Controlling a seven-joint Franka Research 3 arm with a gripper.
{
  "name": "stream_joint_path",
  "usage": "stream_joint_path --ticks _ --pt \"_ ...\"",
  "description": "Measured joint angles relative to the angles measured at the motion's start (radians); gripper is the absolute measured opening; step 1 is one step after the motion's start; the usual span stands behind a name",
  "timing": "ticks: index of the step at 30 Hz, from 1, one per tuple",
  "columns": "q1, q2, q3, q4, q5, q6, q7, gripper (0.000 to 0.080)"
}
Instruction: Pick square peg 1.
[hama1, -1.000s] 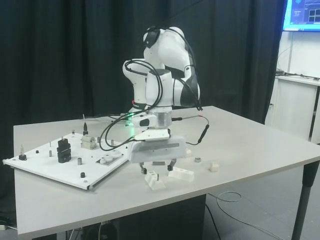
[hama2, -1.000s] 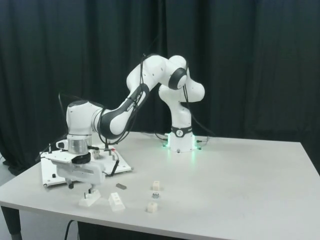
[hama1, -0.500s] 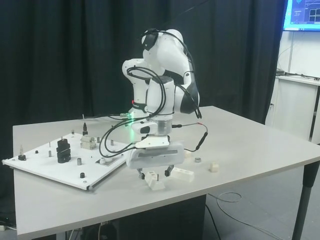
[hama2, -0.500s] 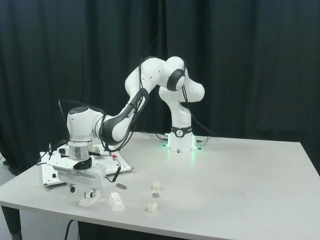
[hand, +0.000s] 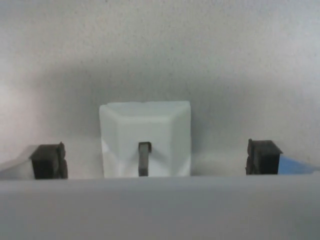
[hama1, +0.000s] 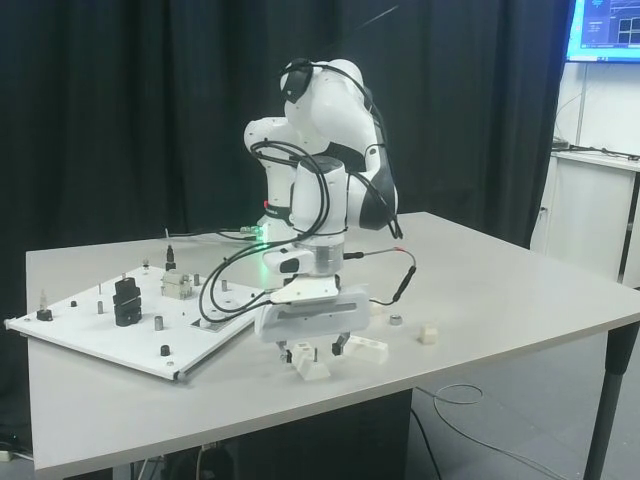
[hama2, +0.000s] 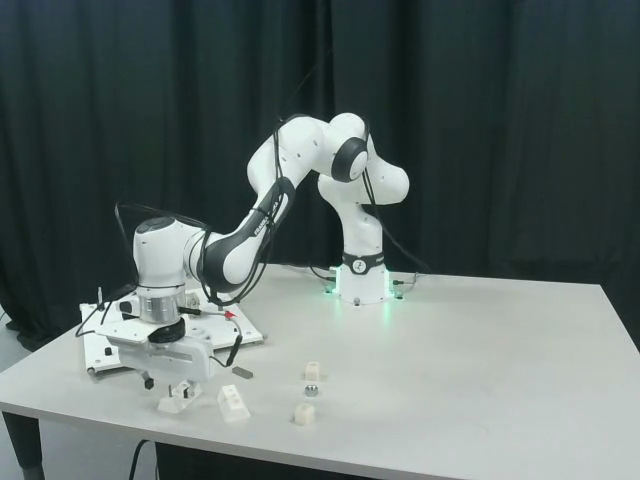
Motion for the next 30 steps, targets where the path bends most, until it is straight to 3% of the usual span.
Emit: stream_joint_path --ticks 8,9,15,16,20,21,26,27,30 --pt "-0.004 0.0 0.012 0.004 0.01 0.0 0.026 0.08" --pt "-0.004 0.0 0.012 0.004 0.012 0.0 0.026 0.0692" --pt "-0.004 0.0 0.014 0.006 0.021 0.0 0.026 0.0692" --pt "-0.004 0.0 0.014 0.006 0.023 0.0 0.026 0.0514" --pt "-0.004 0.0 0.014 0.007 0.029 0.0 0.026 0.0514" --pt "-0.005 0.0 0.014 0.007 0.029 0.0 0.026 0.031" --pt "-0.006 0.0 0.014 0.008 0.029 0.0 0.026 0.031" --pt "-0.007 0.0 0.014 0.008 0.029 0.0 0.026 0.0097" --pt "-0.008 0.0 0.014 0.009 0.029 0.0 0.026 0.0097"
